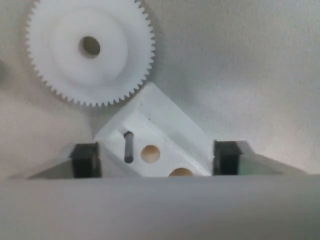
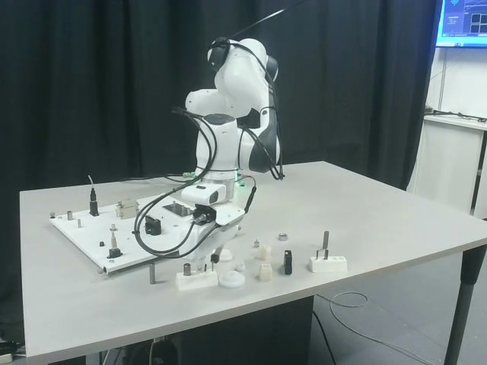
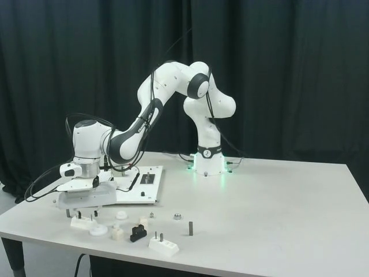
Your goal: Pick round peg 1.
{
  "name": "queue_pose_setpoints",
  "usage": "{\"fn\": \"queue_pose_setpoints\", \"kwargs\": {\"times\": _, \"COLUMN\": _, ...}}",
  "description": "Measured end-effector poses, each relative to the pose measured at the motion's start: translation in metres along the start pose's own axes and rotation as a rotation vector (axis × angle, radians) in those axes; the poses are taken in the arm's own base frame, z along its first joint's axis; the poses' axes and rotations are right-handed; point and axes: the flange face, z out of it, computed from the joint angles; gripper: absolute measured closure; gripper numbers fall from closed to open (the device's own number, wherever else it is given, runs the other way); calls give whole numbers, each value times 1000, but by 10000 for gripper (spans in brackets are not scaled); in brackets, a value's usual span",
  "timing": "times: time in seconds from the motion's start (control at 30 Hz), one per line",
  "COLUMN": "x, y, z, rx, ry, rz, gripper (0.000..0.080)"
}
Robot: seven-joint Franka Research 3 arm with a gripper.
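Round peg 1 (image 1: pixel 128 146) stands in white holder block (image 1: pixel 156 137), between spread fingers (image 1: pixel 85 160), beside a gear (image 1: pixel 90 50). First room view: gripper (image 2: pixel 209 258) low over holder at counter (image 2: pixel 396 205) front edge. Second room view: same hover. Risk: peg sits off-centre, so closing fingers may strike the block.

white arm (image 2: pixel 228 114) bent low over front of grey bench (image 2: pixel 365 205), black curtain behind. claw (image 2: pixel 215 258) just above a white holder block (image 2: pixel 196 280) near the front edge; fingers not clear. white gear (image 2: pixel 230 281) beside the block. second white block (image 2: pixel 328 264) with upright pegs further along. white board (image 2: pixel 114 228) with fixtures behind.
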Motion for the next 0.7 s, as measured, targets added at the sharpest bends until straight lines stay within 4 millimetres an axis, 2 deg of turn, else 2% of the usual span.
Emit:
{"fn": "queue_pose_setpoints", "kwargs": {"times": 0.17, "x": 0, "y": -1, "z": 0, "rx": 1, "ry": 0, "rz": -1, "gripper": 294}}
{"fn": "queue_pose_setpoints", "kwargs": {"times": 0.2, "x": 1, "y": -1, "z": 0, "rx": 1, "ry": 0, "rz": -1, "gripper": 488}}
{"fn": "queue_pose_setpoints", "kwargs": {"times": 0.37, "x": 2, "y": -3, "z": -1, "rx": 4, "ry": 0, "rz": -4, "gripper": 488}}
{"fn": "queue_pose_setpoints", "kwargs": {"times": 0.4, "x": 2, "y": -3, "z": -1, "rx": 5, "ry": 0, "rz": -4, "gripper": 650}}
{"fn": "queue_pose_setpoints", "kwargs": {"times": 0.7, "x": 4, "y": -5, "z": -3, "rx": 10, "ry": -2, "rz": -5, "gripper": 650}}
